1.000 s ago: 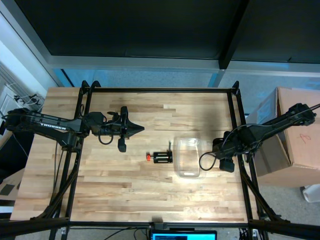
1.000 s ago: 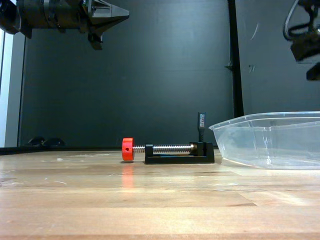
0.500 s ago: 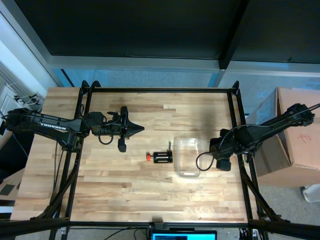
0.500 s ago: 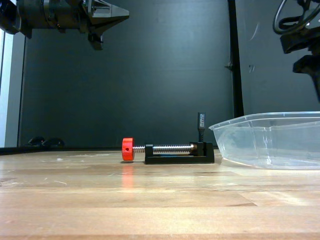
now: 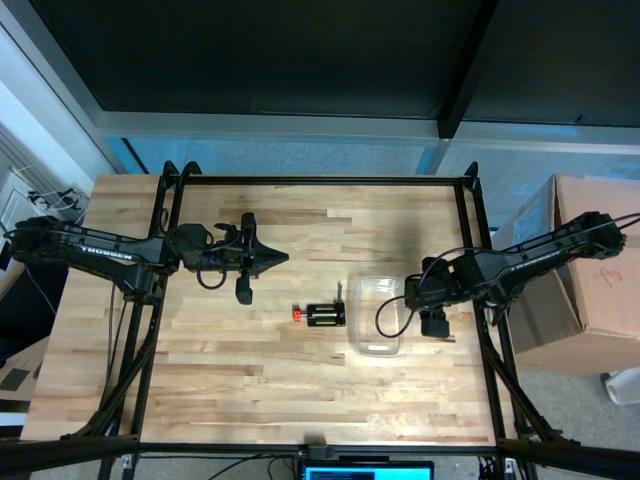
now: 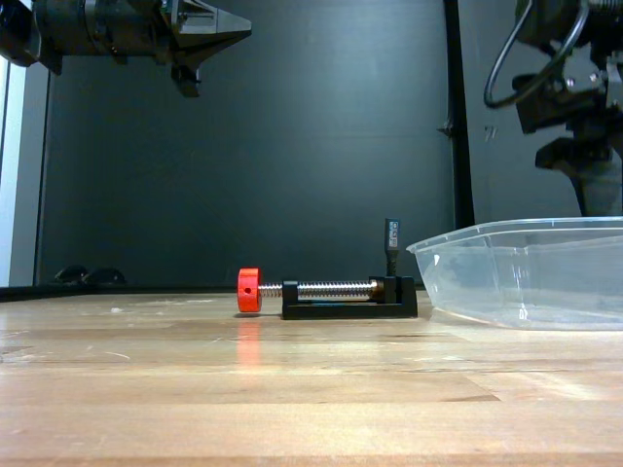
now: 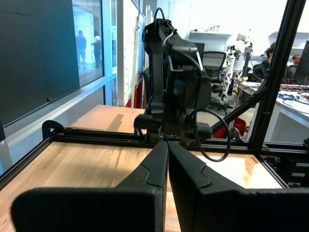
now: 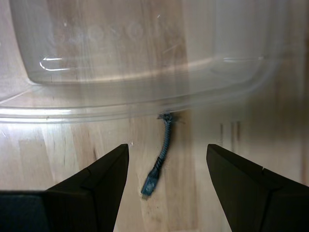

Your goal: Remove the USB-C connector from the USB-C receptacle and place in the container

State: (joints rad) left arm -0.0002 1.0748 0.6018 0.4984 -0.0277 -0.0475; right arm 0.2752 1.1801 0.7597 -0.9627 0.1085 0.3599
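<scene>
USB-C connector (image 6: 391, 236) upright in its receptacle (image 6: 394, 283), apart from empty, spread right tool (image 8: 167, 147) beside container (image 6: 467, 239); left tool (image 7: 167, 142) closed, aloft.

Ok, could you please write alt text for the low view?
USB-C connector stands upright in the black clamp with a red knob, beside the clear container. Left tool hangs shut high left; right tool above the container.

left arm (image 5: 100, 251) black, white lettering | black looped cables (image 6: 488, 83) | left claw (image 7: 167, 143), right claw (image 8: 166, 148) matte black
</scene>
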